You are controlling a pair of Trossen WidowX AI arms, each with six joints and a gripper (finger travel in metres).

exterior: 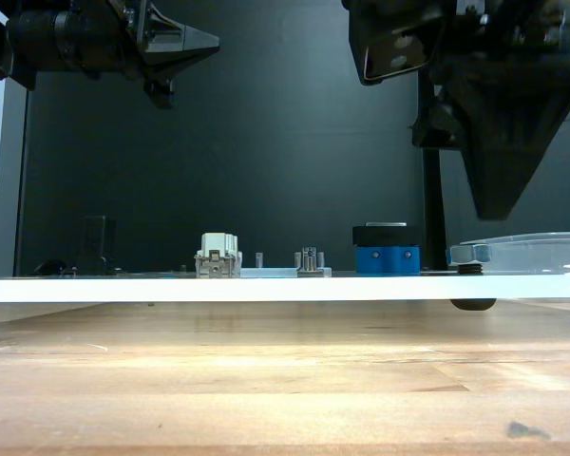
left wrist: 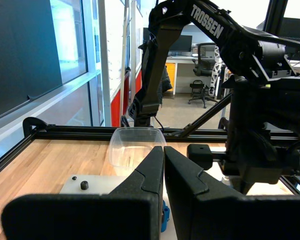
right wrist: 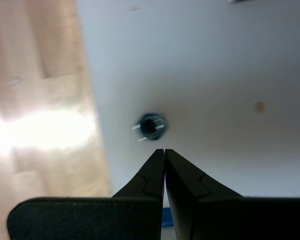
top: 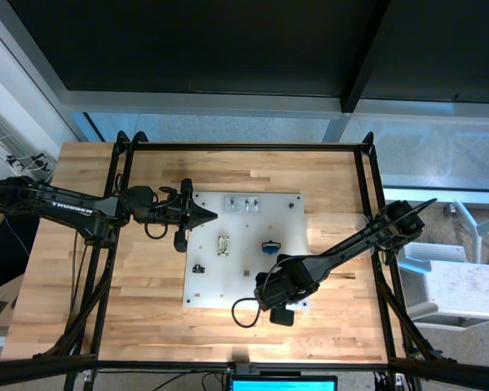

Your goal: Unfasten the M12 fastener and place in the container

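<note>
The M12 fastener [right wrist: 151,126] is a small silver nut on its stud on the white board [right wrist: 215,75], close to the board's edge. In the low view the nut [exterior: 470,254] sits on top of the stud's black ribs, in front of the container [exterior: 537,253]. The container [left wrist: 135,145] is a clear tray and looks empty. My right gripper [right wrist: 164,150] hangs above the nut, apart from it, shut with nothing between its fingers. It also shows raised in the low view [exterior: 499,214] and over the board's near right edge [top: 281,293]. My left gripper [top: 205,216] is shut, hovering over the board's left edge.
A blue-and-black part [exterior: 387,249], a grey connector [exterior: 218,256] and a small silver post [exterior: 310,261] stand on the board. A black post [left wrist: 84,185] stands at the board's far corner. A black frame [top: 244,147] runs round the table.
</note>
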